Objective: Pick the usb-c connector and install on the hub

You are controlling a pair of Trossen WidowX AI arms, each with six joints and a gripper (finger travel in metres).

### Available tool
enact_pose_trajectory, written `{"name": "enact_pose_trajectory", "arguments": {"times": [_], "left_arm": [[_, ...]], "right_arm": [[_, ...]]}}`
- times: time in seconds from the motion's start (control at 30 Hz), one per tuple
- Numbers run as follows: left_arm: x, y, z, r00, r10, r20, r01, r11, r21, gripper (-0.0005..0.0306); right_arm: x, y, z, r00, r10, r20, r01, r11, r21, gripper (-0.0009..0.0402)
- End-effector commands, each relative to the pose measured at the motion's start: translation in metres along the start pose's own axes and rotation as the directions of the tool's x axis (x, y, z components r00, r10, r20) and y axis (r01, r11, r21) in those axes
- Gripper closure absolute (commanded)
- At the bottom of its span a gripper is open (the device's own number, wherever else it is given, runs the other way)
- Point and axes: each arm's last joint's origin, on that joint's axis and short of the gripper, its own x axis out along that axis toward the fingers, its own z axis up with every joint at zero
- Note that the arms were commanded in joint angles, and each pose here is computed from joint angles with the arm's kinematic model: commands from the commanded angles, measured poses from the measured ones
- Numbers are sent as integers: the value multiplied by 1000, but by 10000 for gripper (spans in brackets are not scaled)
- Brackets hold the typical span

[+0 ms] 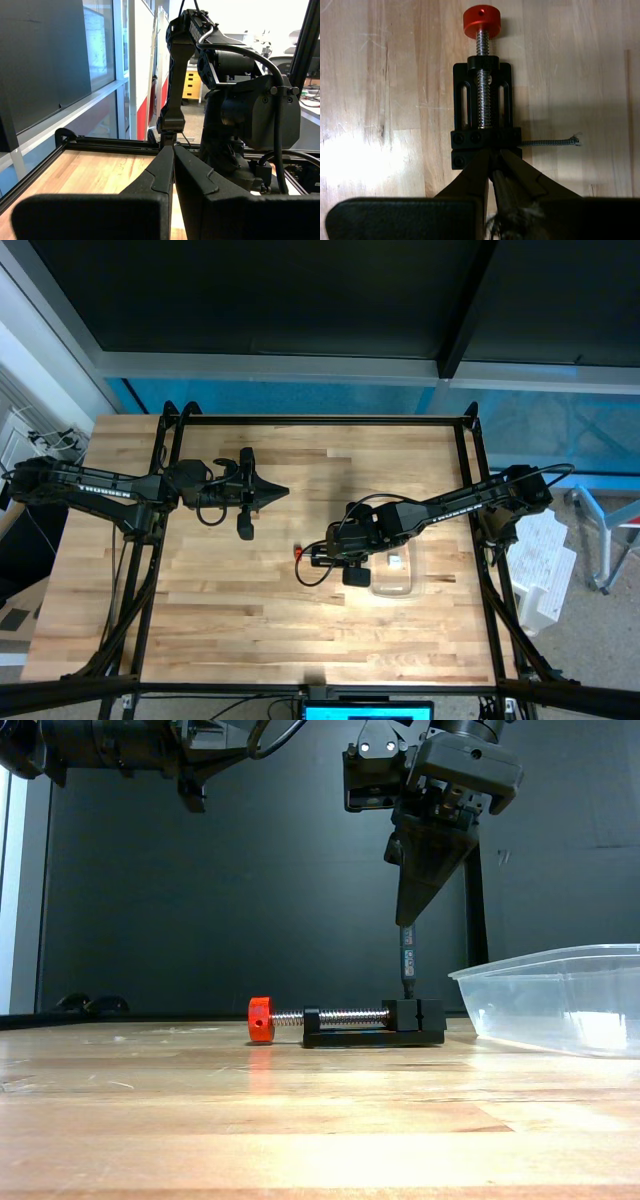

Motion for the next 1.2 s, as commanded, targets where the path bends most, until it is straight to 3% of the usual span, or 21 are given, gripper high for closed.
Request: {"name": "enact_pose_trajectory", "arguments": {"times": [0.03, 0.47, 1.2], "left_arm": [[0, 0, 0, 1000, 0, 0, 0, 1000, 0, 300], [0, 0, 0, 1000, 0, 0, 0, 1000, 0, 300], [0, 0, 0, 1000, 0, 0, 0, 1000, 0, 300]], "right_arm": [[2, 0, -1, 1000, 1, -13, -1, 1000, -2, 393], [0, 0, 0, 1000, 2, -4, -2, 1000, -5, 385], [-28, -4, 2, 1000, -9, -2, 8, 999, -31, 255]]}}
